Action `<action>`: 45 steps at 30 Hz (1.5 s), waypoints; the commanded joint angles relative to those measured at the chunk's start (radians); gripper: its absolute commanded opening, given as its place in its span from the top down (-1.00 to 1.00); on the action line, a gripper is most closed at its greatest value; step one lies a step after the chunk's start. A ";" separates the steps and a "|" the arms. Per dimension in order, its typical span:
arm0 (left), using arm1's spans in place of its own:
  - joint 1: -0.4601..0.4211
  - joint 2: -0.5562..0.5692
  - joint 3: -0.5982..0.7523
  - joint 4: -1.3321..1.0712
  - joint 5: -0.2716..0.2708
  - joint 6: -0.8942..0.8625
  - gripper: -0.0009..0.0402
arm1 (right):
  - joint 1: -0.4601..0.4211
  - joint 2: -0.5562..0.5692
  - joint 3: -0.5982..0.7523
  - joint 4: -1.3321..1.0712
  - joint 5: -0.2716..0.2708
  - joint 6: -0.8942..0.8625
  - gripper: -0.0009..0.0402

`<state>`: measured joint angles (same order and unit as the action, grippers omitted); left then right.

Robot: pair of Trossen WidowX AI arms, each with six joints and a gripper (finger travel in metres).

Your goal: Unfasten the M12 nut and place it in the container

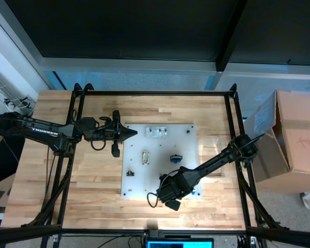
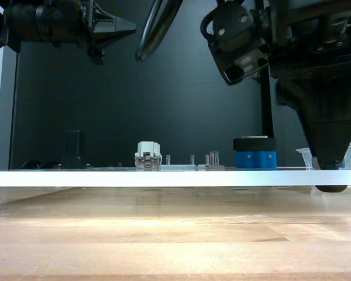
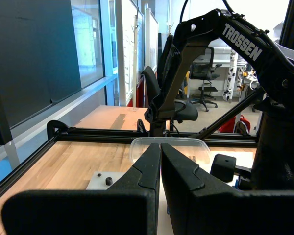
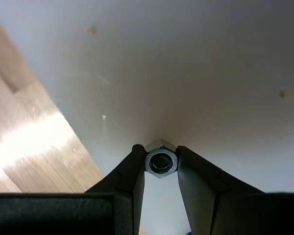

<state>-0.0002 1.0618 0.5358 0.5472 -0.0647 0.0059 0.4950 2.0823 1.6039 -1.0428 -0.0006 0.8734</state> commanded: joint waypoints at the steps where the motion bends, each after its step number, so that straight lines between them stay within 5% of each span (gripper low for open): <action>1: 0.000 0.000 0.000 0.000 0.000 0.000 0.96 | 0.001 -0.002 0.001 0.001 -0.001 -0.210 0.95; 12: 0.000 0.000 0.000 0.000 0.000 0.000 0.96 | 0.000 -0.016 0.001 -0.014 0.000 -0.995 0.95; 25: 0.000 0.000 0.000 0.000 0.000 0.000 0.96 | 0.000 -0.018 0.001 -0.015 0.000 -1.565 0.95; 35: 0.000 0.000 0.000 0.000 0.000 0.000 0.96 | 0.000 -0.018 0.001 -0.016 -0.002 -1.605 0.89; 45: 0.000 0.000 0.000 0.000 0.000 0.000 0.96 | 0.002 -0.049 0.005 -0.051 0.008 -1.512 0.16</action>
